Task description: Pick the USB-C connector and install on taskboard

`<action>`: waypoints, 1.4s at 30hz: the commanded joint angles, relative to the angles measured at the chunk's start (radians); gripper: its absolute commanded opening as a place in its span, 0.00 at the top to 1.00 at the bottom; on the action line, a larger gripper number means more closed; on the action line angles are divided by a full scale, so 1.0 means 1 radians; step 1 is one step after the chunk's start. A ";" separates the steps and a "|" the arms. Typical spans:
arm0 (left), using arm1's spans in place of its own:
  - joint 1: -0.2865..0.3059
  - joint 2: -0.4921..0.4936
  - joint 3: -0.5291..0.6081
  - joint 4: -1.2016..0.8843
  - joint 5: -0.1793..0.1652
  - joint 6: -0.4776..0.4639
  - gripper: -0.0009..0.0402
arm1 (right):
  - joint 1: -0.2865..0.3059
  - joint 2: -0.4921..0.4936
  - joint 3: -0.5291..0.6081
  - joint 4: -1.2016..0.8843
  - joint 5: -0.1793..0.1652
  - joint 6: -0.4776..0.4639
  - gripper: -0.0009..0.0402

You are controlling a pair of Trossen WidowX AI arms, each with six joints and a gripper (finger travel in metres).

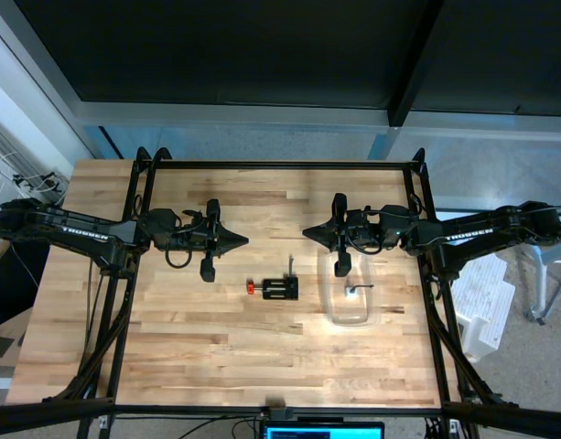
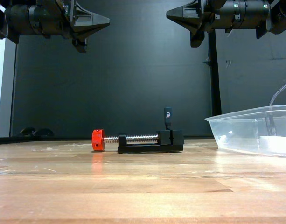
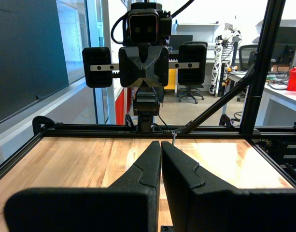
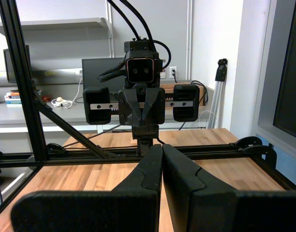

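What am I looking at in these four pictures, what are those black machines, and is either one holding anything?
These are two robot arms, the left arm and the right arm, standing at the table's edges. One picture looks down from above, one looks level along the table top, and two come from cameras on the arms, each looking along its own gripper. The left gripper and the right gripper hang in the air, pointing at each other, fingers shut, holding nothing. On the wooden table lies the taskboard, a small black block with a red-orange knob. Toward the right arm stands a clear plastic tray holding a small white piece and a thin dark piece beside it, probably the USB-C connector.
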 commanded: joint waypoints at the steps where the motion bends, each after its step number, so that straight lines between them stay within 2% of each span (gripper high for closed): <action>1: 0.000 0.000 0.000 0.001 0.000 0.000 0.98 | 0.003 0.001 -0.001 -0.079 0.000 -0.033 0.98; 10: 0.000 0.000 0.000 0.001 0.000 0.000 0.98 | 0.003 0.001 -0.001 -0.084 0.000 -0.033 0.98; 15: 0.001 0.000 0.000 0.001 0.000 0.000 0.98 | 0.003 -0.010 0.044 -0.193 0.001 0.000 0.98; 19: 0.001 0.000 0.000 0.000 0.000 0.000 0.98 | 0.012 -0.008 0.122 -0.364 0.001 0.001 0.98; 29: 0.001 0.000 0.000 0.001 0.000 0.000 0.98 | 0.038 0.026 0.375 -0.957 0.011 0.062 0.98; 42: 0.001 0.000 0.000 0.001 0.000 0.000 0.98 | 0.093 0.126 0.587 -1.400 0.011 0.134 0.98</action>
